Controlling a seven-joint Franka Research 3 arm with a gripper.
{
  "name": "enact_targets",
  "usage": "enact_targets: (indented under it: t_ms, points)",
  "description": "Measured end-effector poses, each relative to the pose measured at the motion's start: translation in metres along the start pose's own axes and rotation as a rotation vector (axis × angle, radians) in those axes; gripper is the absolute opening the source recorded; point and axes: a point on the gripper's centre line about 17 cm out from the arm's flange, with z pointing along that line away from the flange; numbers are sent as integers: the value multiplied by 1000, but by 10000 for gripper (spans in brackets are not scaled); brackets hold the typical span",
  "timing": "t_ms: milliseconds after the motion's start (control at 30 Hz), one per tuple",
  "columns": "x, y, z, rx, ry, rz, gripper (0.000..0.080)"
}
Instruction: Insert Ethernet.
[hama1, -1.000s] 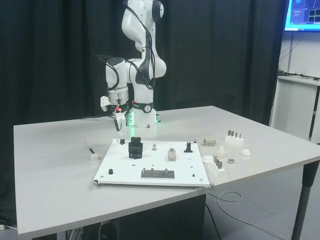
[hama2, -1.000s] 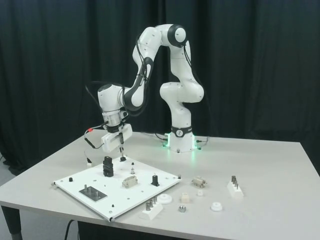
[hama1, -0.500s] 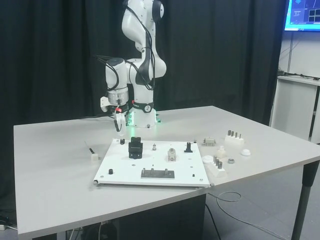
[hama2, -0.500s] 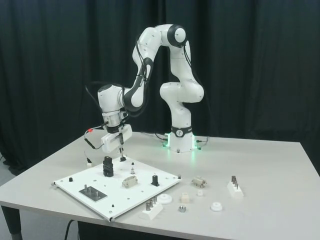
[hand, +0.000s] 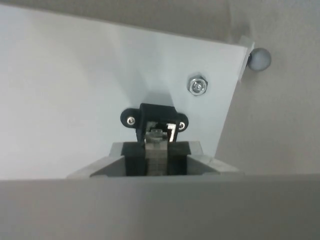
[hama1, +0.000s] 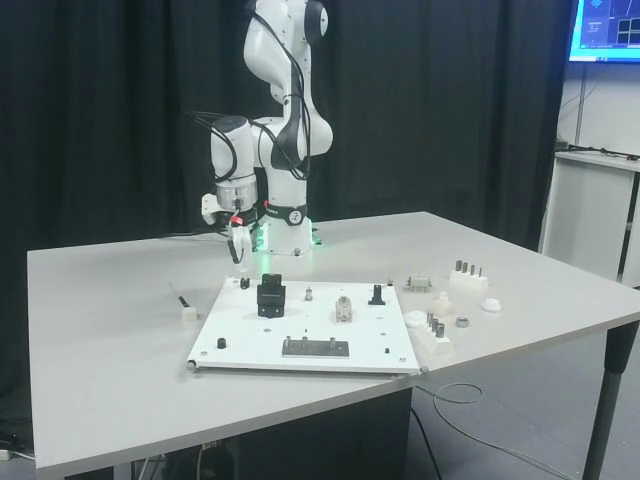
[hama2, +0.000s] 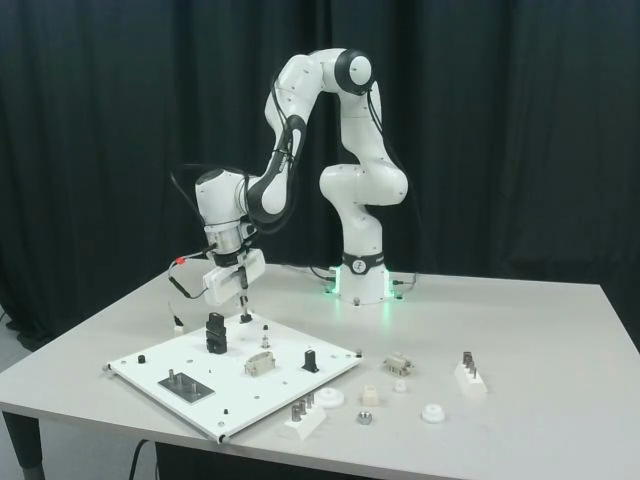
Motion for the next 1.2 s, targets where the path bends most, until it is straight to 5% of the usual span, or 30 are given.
enact_targets:
  t_ms: [367, 1200]
  points:
    - [-2, 5, 1, -18, -9, 1, 88]
    - [6, 4, 0, -3, -4, 1, 87]
